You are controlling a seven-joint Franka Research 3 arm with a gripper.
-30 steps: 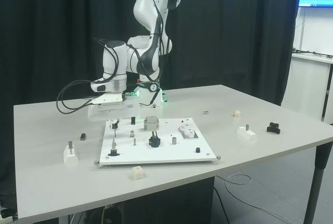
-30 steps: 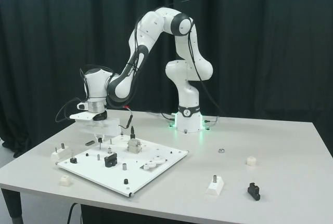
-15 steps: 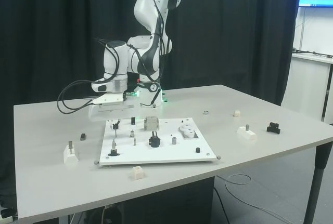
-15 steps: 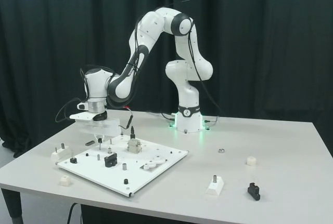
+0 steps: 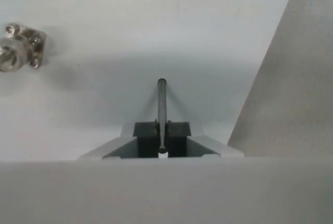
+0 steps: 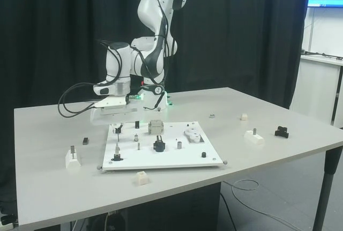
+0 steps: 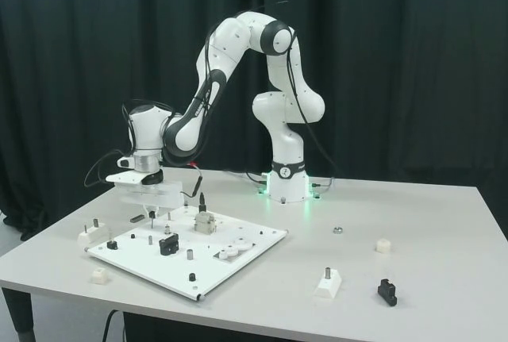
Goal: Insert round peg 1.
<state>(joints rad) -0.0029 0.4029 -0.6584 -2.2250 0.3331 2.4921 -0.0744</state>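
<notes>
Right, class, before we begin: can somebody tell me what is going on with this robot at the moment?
The white robot arm is working over the white board on the grey table. Its end effector is shut on a thin round peg, which points down at the board near one of its edges. In the wrist view the peg's tip hangs over bare board, and no hole shows beneath it. A small metal fitting is mounted on the board off to one side.
</notes>
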